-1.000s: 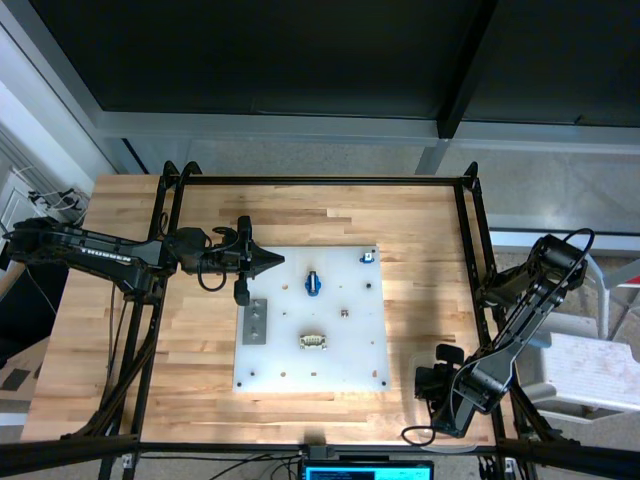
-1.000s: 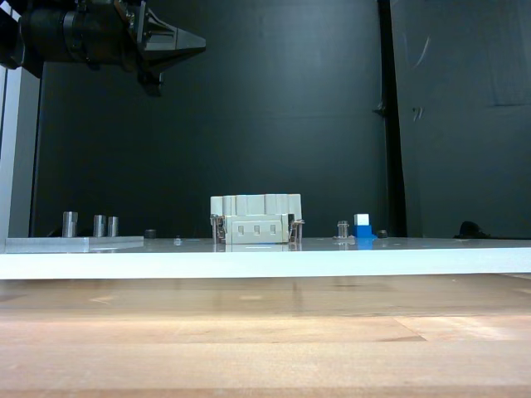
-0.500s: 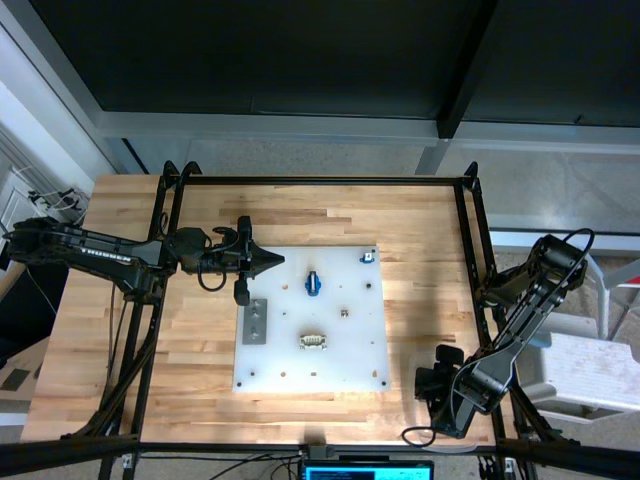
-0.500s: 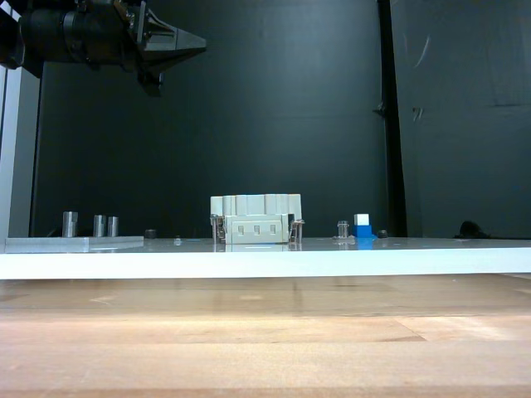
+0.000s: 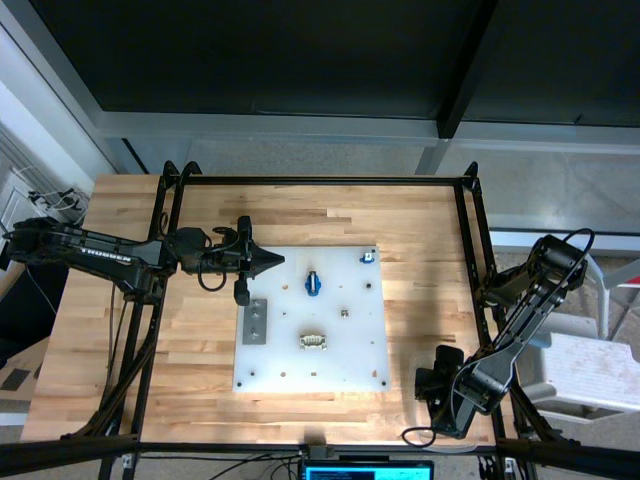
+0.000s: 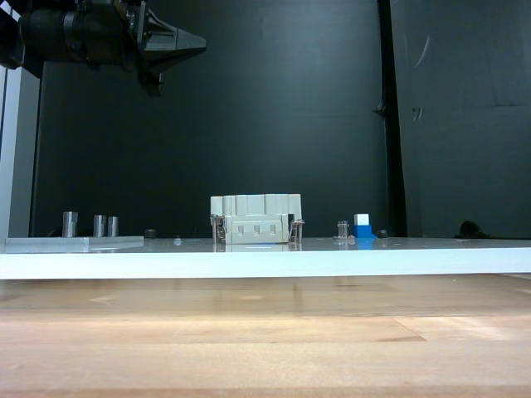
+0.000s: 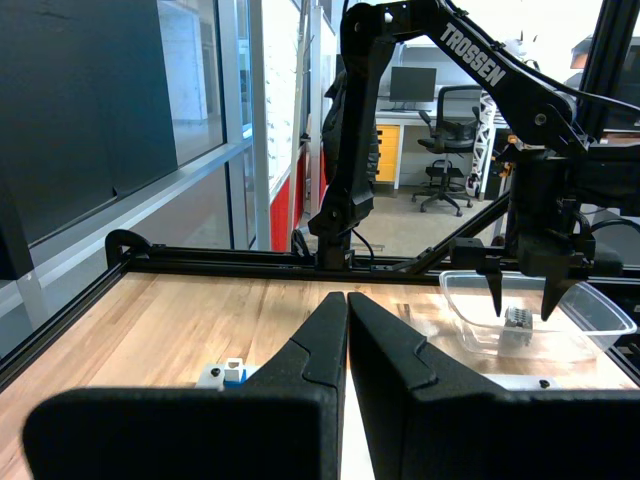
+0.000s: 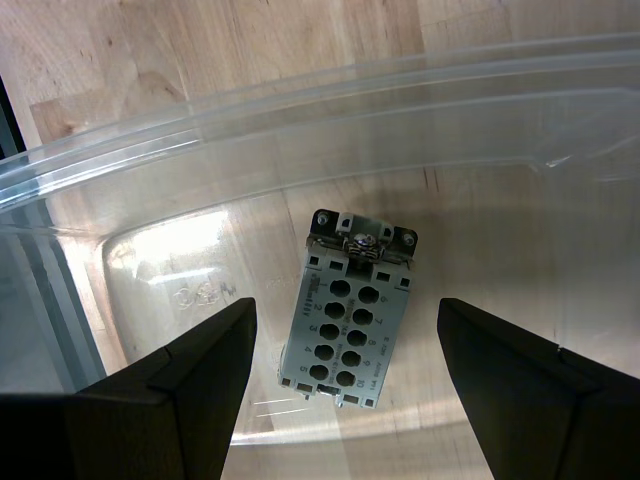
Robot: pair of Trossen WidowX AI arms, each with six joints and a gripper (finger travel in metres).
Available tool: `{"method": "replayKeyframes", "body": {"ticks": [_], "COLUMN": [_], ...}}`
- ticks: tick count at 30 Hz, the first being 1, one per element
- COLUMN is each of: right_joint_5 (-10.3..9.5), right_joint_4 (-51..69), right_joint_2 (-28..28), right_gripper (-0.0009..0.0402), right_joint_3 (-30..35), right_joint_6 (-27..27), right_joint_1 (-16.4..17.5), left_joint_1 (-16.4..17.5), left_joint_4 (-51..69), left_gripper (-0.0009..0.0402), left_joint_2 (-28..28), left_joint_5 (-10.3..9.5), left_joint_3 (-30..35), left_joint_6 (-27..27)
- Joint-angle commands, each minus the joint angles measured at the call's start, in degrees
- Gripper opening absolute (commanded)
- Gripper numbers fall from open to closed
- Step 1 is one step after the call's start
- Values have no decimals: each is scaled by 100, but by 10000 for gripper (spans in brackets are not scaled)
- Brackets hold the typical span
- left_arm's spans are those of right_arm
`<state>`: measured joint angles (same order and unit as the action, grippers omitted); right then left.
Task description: Remove the HAN10-E connector and place it in the container
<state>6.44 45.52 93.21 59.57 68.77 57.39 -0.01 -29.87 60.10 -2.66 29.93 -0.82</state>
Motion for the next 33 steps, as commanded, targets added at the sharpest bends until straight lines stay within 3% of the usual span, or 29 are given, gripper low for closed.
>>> {"method": "replayKeyframes", "body": {"ticks": [1,14,33], "right_joint_5": [-2,-33,-44], "right_joint_4": [-2,0,129], "right_joint_2": [2,-42,-717], "right_gripper": [254,254,254], "right_joint_3": [2,2,2], "right_joint_6": [0,-2,-4], "right_joint_1": [2,0,-2], "left_joint_1": [0,2,2], "left_joint_4": [0,0,0], "left_gripper": [0,0,0], "left_joint_2": [0,0,0], "left_joint_5": [2,2,2], "left_joint_3": [2,2,2], "left_joint_6": [2,2,2]}}
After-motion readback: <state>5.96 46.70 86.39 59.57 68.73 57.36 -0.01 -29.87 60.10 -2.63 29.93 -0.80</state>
